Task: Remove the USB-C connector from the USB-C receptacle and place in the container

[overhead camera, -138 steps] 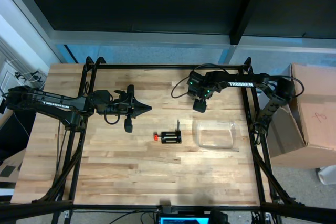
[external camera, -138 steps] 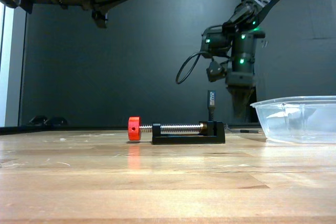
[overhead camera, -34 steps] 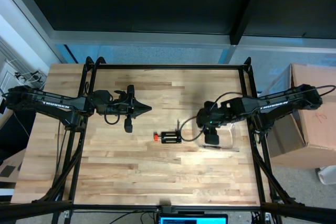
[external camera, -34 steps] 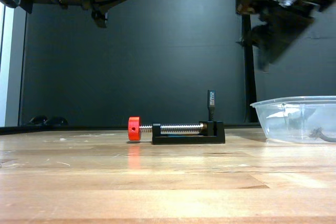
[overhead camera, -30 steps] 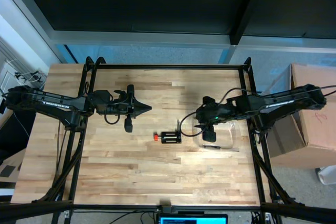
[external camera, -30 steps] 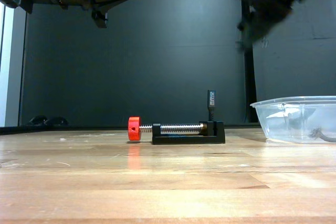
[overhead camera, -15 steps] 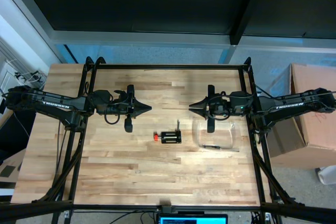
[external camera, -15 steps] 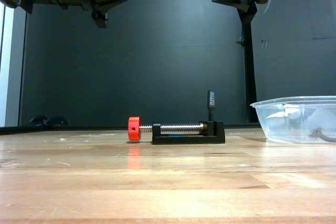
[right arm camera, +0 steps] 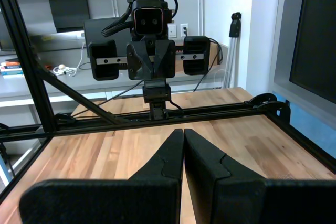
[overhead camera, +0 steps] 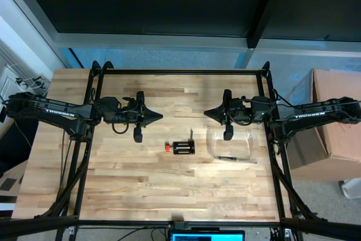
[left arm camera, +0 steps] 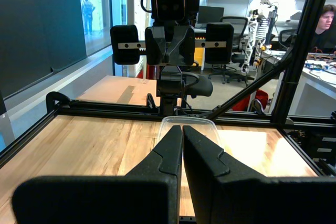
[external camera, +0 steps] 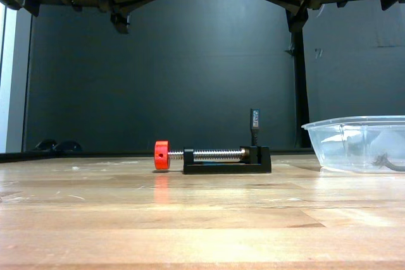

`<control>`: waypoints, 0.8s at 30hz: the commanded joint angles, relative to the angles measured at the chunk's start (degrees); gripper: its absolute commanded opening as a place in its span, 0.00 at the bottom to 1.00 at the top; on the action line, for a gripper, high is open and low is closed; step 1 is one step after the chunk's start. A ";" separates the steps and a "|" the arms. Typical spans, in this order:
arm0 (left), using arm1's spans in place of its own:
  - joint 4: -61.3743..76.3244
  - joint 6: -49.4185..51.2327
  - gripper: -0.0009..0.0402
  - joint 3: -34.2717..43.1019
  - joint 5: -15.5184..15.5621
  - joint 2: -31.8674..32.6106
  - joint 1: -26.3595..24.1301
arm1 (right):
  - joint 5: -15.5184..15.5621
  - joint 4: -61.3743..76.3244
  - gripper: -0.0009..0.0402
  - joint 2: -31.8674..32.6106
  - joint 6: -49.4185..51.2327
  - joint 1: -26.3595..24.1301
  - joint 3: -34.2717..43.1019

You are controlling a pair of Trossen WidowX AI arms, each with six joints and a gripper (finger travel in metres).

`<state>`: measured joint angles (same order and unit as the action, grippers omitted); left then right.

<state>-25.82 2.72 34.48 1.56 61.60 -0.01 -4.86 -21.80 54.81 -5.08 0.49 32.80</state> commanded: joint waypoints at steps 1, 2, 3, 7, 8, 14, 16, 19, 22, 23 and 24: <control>0.00 -0.02 0.02 0.02 0.00 0.00 0.02 | 0.00 0.00 0.02 0.39 0.24 -0.13 0.00; -0.02 -0.02 0.02 0.02 0.00 0.00 0.00 | 0.04 0.00 0.02 0.52 0.26 -0.13 0.02; -0.02 -0.02 0.02 0.02 0.00 0.00 0.02 | 0.24 -0.07 0.02 0.81 0.33 -0.13 0.02; -0.02 -0.02 0.02 0.02 0.00 0.00 0.02 | 0.50 -0.90 0.02 1.88 0.46 -0.13 0.02; -0.02 -0.02 0.02 0.02 0.00 0.00 0.02 | 0.48 -1.20 0.02 1.95 0.48 -0.13 0.02; -0.04 -0.02 0.02 0.02 0.00 0.00 0.02 | 0.48 -1.49 0.02 1.92 0.74 -0.13 0.04; 0.02 -0.02 0.02 0.02 0.00 0.00 0.00 | 0.50 -1.49 0.02 1.92 0.98 -0.13 0.15; -0.02 -0.02 0.02 0.02 0.00 0.00 0.00 | 0.48 -1.62 0.02 1.92 1.01 -0.13 0.42; 0.00 -0.02 0.02 0.02 0.00 0.00 0.02 | 0.46 -1.66 0.02 1.92 0.98 -0.13 0.42; -0.02 -0.02 0.02 0.02 0.00 0.00 0.00 | 0.44 -1.66 0.02 1.92 0.96 -0.13 0.42; -0.02 -0.02 0.02 0.02 0.00 0.00 0.02 | 0.42 -1.64 0.02 1.92 0.96 -0.13 0.42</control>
<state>-25.82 2.72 34.48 1.56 61.60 -0.01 -4.34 -23.57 56.73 -4.10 0.34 33.12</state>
